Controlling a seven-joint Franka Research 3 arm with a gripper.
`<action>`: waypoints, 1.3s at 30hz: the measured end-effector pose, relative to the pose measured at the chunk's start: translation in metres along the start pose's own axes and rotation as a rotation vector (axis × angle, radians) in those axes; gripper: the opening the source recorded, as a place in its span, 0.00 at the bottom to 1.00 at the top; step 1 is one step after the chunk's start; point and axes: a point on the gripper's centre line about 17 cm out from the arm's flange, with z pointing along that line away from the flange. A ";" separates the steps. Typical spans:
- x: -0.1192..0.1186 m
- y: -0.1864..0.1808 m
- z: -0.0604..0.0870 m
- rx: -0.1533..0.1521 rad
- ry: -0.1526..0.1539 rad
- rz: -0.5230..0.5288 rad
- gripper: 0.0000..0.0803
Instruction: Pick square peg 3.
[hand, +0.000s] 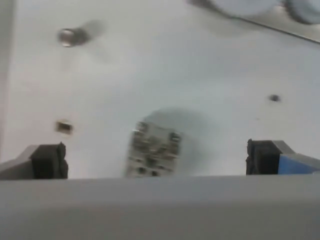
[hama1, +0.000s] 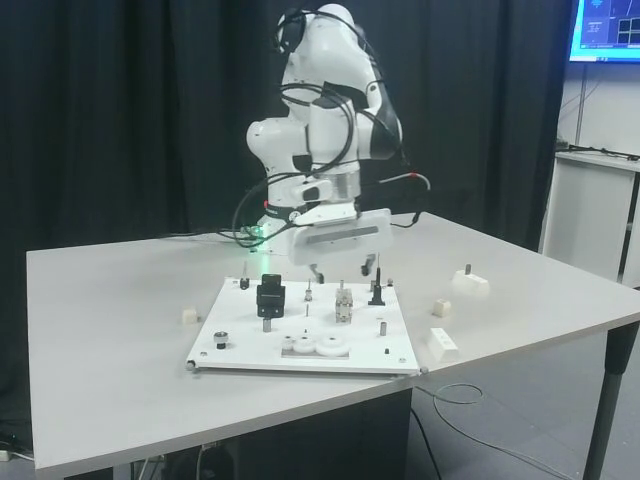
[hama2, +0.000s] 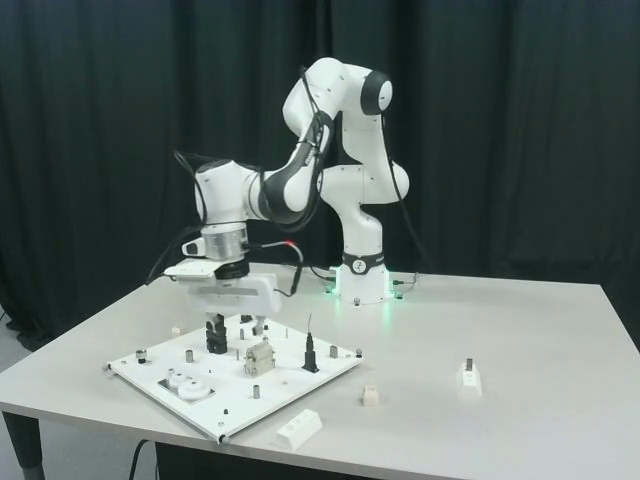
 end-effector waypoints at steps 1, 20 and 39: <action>0.001 -0.005 0.000 0.001 0.001 -0.004 1.00; 0.002 -0.127 0.004 0.021 -0.009 -0.010 1.00; -0.043 -0.253 0.022 0.023 -0.063 -0.010 1.00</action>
